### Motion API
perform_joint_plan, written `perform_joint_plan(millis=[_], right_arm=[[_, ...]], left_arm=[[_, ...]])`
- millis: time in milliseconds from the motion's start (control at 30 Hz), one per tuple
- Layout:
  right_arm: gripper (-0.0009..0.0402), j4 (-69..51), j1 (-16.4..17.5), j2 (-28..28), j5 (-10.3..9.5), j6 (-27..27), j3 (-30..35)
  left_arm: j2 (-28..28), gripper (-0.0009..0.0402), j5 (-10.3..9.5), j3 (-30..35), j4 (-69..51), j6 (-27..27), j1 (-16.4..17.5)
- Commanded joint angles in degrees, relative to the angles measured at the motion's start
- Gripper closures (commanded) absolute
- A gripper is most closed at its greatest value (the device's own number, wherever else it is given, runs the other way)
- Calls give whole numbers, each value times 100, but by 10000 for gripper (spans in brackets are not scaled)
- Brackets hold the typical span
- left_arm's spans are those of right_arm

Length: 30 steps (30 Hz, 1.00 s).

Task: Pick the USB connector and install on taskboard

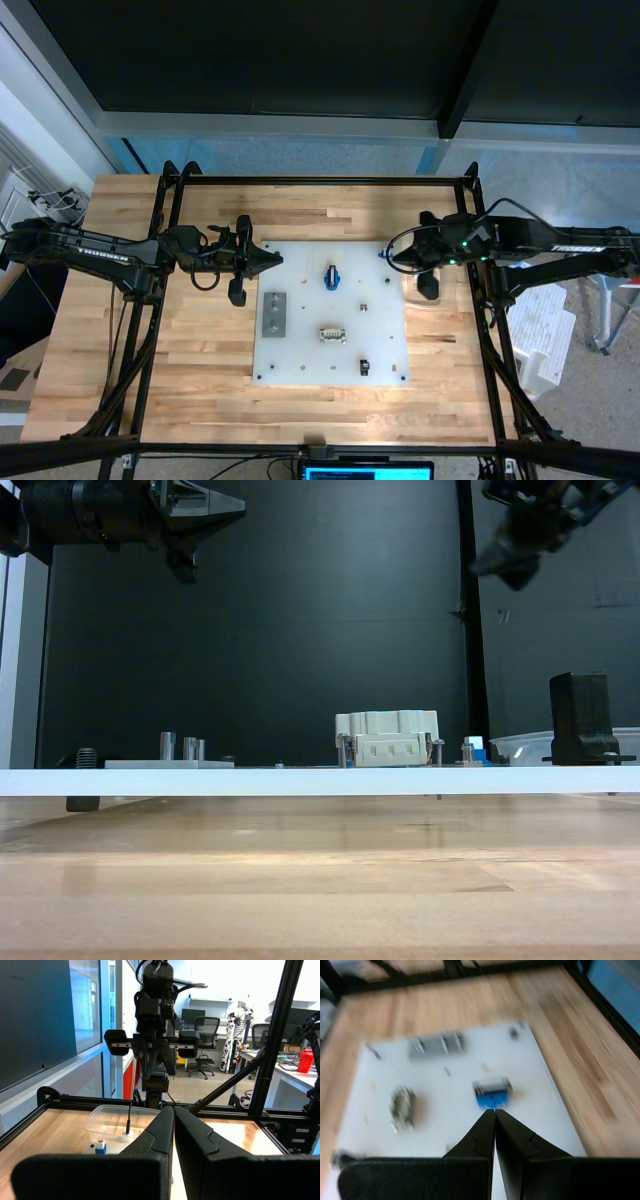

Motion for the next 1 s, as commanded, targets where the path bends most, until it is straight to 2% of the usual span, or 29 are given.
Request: perform_joint_plan(millis=[33,167,267,600,667,800,1000], right_arm=[[393,-1051,0,-66,87,0,343],[393,-2144,-2,-76,90,-7,732],[393,-2828,-2,-76,199,-7,931],[393,-4052,-9,-68,275,127,986],[393,-4227,-13,-52,385,160,933],[382,-4288,-37,-52,369,157,605],[339,-3744,-118,22,361,92,-127]], left_arm=[[0,393,2,0,0,2,0],[0,393,2,0,0,2,0],[0,393,2,0,0,2,0],[0,393,2,0,0,2,0],[0,393,2,2,0,2,2],[0,393,2,0,0,2,2],[0,393,2,0,0,2,0]])
